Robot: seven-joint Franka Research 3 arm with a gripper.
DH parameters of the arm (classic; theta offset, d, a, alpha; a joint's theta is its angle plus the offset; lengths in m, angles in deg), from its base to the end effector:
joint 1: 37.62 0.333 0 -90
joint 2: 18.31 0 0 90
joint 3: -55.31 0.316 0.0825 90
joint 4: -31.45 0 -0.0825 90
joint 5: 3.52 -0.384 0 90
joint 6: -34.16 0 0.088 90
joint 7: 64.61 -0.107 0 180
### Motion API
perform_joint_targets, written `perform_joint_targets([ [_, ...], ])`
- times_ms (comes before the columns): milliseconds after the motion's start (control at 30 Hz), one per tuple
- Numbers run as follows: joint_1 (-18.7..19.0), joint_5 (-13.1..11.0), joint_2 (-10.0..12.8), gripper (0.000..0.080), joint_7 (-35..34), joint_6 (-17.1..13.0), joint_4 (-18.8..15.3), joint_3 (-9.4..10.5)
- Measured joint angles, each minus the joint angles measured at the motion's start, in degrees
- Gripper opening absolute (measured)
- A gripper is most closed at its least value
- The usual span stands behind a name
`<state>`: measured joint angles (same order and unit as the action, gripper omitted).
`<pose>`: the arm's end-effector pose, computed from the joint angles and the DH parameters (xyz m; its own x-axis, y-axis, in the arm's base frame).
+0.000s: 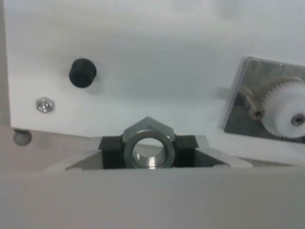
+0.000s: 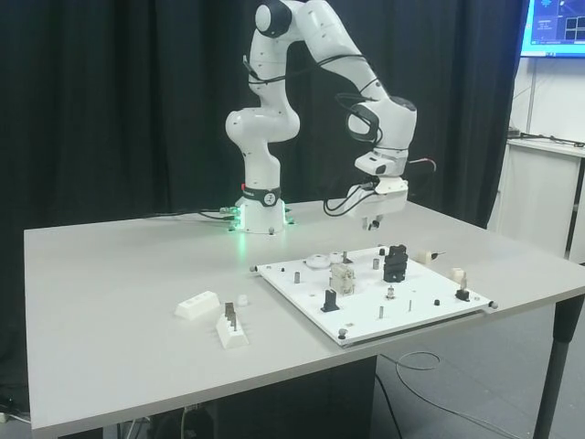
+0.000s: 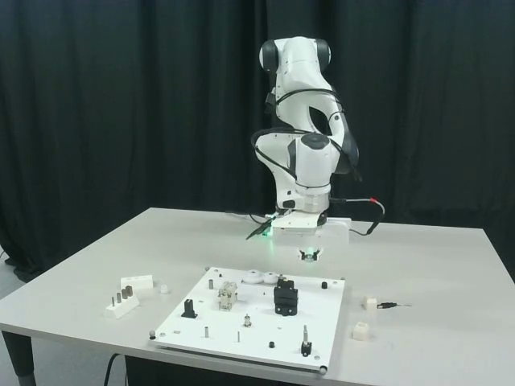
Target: Insert bolt 4.
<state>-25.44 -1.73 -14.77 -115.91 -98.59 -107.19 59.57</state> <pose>0.4526 0.1332 0.2707 0.8267 -0.5552 -0.0910 -0.5418 -0.8293 0.1369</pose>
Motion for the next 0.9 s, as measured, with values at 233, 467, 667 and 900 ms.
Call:
perform_joint_targets([
  [233,0.24,0.16,0.19,0.0224,6.41,-4.01,-1.73,0.21],
  [467,0.45,0.16,0.60,0.0224,11.90,-5.84,-1.97,0.57],
  [667,0.62,0.16,0.69,0.0224,15.74,-7.38,-1.97,0.78],
  [900,0.63,0.16,0.94,0.0224,19.52,-8.73,-1.97,1.24],
])
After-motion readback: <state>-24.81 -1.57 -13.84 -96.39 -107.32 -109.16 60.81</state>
